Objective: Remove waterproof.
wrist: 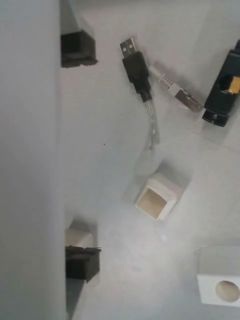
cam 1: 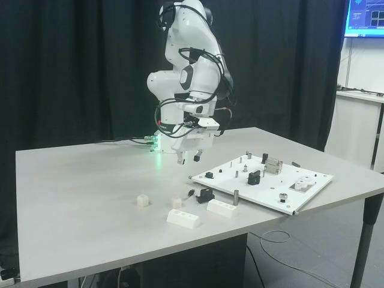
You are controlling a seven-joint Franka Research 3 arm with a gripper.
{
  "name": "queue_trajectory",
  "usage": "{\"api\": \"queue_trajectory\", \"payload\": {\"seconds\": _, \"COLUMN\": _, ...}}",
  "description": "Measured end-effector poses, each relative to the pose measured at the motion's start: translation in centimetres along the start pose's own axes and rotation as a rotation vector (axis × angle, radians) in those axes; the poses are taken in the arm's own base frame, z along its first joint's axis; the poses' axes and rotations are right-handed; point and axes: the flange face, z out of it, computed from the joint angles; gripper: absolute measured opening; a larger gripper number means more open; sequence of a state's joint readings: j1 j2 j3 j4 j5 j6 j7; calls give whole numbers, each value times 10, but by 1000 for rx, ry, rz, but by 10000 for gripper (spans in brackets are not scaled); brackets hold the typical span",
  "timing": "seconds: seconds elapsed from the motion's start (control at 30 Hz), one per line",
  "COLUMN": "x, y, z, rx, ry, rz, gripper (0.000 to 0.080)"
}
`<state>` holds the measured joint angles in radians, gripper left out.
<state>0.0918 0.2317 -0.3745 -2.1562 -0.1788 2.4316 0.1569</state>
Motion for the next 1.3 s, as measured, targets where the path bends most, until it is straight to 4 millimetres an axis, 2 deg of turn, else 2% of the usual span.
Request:
{"api": "queue_trajectory", "payload": {"seconds": 0.5, "x": 11, "y": 2, "z": 2, "rx": 10, "ry": 5, "rz": -11, "gripper": 800}}
{"api": "queue_trajectory", "payload": {"seconds": 0.83, "x": 15, "y": -4, "z": 0, "rx": 50, "ry": 8, "rz": -7, "gripper": 800}}
{"api": "queue_trajectory", "payload": {"seconds": 1.03, "x": 15, "y": -16, "z": -3, "rx": 91, "ry": 3, "rz": -11, "gripper": 800}}
{"api": "queue_trajectory", "payload": {"seconds": 1.3, "x": 9, "y": -46, "z": -7, "rx": 163, "ry": -51, "rz": -14, "gripper": 800}}
